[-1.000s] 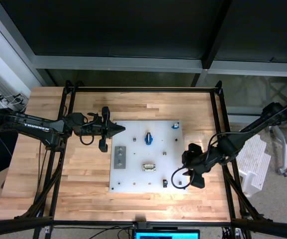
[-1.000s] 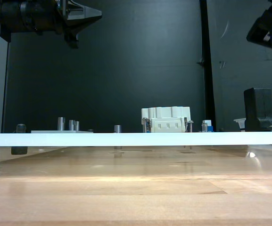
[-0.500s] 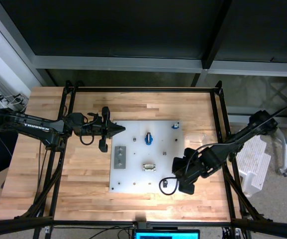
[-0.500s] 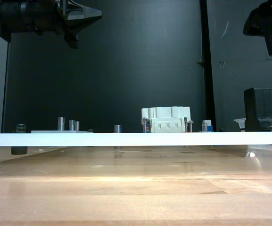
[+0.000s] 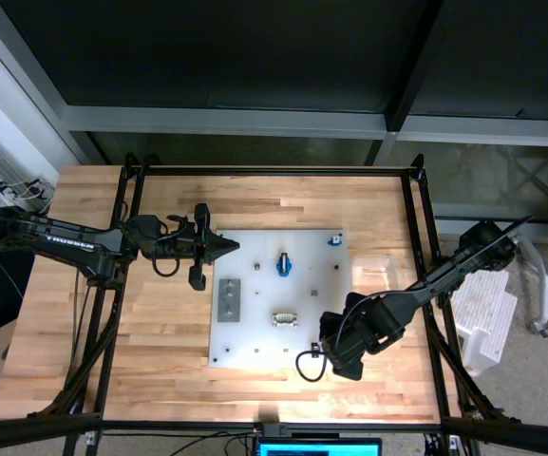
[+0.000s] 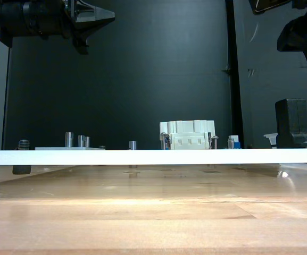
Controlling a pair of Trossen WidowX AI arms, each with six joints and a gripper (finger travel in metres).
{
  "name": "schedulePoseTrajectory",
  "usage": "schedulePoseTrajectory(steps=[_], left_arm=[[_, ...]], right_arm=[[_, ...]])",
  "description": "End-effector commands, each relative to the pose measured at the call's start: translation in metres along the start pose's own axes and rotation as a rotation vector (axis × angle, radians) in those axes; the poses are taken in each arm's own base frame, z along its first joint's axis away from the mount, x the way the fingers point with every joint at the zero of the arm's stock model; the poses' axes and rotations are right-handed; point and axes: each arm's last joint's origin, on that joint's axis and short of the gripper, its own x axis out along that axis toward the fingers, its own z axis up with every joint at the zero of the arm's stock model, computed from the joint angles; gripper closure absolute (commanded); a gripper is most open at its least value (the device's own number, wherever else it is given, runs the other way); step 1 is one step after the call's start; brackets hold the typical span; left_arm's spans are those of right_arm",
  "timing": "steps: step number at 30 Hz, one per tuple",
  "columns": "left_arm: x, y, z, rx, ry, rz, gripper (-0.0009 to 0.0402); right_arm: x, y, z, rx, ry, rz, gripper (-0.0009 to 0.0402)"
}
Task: Remove the 16mm bar from the taskboard and place in the container
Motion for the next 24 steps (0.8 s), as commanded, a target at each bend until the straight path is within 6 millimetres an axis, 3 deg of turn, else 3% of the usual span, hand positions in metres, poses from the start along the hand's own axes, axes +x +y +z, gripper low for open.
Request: schedulePoseTrajectory(steps=[1, 24], left_arm=[[0.000, 0.000, 0.000, 0.000, 0.000, 0.000, 0.0393], [0.000, 0.000, 0.000, 0.000, 0.000, 0.000, 0.0393]], right_arm=[[0.007, 0.003, -0.004, -0.076, 0.015, -0.015, 0.0169], [0.039, 0.003, -0.020, -0.211, 0.015, -0.009, 0.0169]])
